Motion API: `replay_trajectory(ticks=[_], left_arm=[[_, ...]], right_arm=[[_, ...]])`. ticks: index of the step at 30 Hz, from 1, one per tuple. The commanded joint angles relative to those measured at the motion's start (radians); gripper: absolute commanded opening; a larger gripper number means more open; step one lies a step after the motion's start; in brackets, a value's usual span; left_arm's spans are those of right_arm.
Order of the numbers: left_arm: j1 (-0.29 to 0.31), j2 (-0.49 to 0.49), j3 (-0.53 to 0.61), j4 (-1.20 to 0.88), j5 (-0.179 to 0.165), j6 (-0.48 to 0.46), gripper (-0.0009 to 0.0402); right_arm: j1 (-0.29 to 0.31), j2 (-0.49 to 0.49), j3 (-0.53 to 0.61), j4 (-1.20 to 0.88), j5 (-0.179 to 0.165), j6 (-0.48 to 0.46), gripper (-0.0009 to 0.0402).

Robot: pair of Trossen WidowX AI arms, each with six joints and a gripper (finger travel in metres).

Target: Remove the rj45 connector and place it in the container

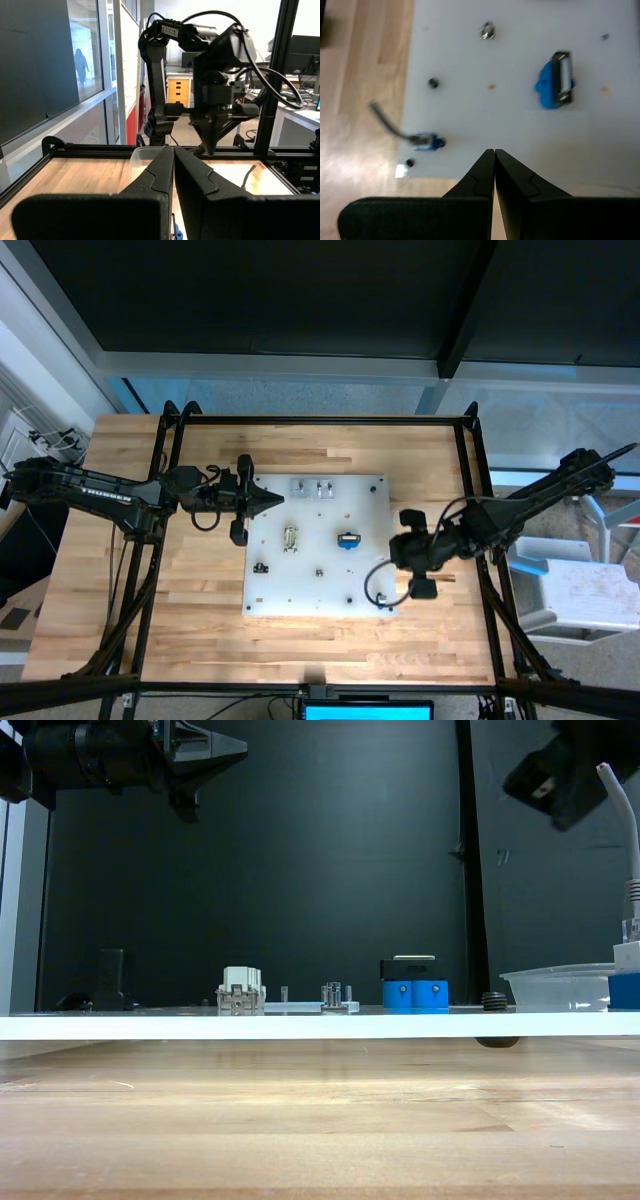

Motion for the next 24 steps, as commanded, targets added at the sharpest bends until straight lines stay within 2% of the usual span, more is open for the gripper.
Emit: replay_trajectory(ticks=[1,3,14,18,24], left_arm=[[0.0,0.0,0.0,0.0,0.0,0.0,0.0],[0.0,0.0,0.0,0.0,0.0,0.0,0.0],[0.0,0.0,0.0,0.0,0.0,0.0,0.0],[0.0,0.0,0.0,0.0,0.0,0.0,0.0],[0.0,0.0,0.0,0.0,0.0,0.0,0.0]], right_arm=[[0.047,0.01,0.0,-0.012,0.011,0.055,0.0],[0.075,0.023,0.0,-0.018,0.03,0.083,0.0],[0.175,0.077,0.0,-0.016,0.027,0.198,0.0],[0.201,0.099,0.0,0.002,0.028,0.217,0.0],[0.206,0.13,0.005,0.031,0.028,0.233,0.0]])
